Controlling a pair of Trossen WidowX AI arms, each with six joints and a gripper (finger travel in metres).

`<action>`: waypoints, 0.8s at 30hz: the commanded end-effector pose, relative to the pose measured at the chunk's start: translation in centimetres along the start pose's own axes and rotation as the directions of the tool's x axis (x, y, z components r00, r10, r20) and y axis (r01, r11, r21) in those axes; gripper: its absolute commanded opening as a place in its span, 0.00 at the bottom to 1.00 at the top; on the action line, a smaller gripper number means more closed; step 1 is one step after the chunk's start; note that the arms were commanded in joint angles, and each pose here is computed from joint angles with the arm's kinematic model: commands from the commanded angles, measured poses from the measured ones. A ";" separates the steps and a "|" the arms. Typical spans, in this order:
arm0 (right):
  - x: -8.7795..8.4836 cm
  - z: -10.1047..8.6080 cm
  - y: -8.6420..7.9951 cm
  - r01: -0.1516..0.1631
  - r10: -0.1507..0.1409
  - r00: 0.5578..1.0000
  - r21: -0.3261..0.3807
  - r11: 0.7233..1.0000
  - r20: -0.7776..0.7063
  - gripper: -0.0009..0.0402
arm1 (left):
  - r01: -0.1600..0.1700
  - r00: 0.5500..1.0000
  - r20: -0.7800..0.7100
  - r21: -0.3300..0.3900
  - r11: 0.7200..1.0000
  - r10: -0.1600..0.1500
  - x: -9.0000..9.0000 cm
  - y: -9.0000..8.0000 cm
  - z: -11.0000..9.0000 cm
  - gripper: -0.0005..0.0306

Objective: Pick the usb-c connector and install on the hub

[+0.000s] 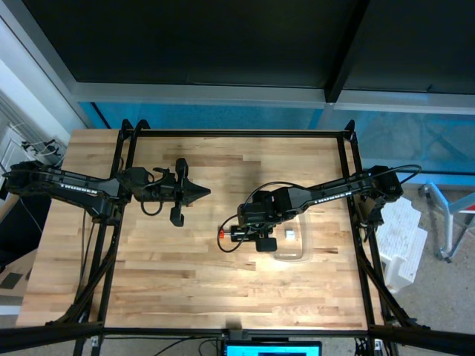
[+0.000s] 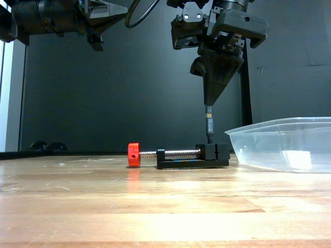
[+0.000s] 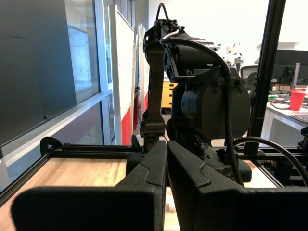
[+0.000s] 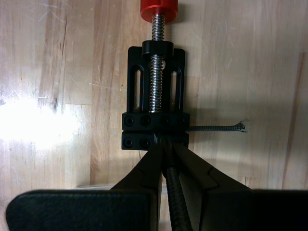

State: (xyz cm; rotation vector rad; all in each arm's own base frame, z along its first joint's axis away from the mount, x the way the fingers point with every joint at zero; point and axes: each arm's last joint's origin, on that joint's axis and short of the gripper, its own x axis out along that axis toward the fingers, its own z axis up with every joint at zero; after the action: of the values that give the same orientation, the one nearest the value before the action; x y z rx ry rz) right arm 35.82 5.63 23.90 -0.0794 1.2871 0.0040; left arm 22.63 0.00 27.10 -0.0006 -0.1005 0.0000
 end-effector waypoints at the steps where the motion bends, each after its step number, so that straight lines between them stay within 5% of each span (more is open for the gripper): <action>1: -0.1 0.1 0.0 -0.001 0.001 1.000 0.000 1.000 0.003 0.02 | 0.000 1.000 0.001 0.000 1.000 0.000 0.0 0.0 0.0 0.02; 24: -0.5 0.0 0.0 -0.002 0.002 1.000 0.001 1.000 0.012 0.02 | 0.000 1.000 0.001 0.000 1.000 0.000 0.0 0.0 0.0 0.02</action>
State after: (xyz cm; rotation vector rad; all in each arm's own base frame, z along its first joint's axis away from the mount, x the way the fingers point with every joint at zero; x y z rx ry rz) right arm 35.70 5.64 24.30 -0.0759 1.2771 0.0060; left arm 22.63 0.00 27.11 -0.0002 -0.1009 0.0000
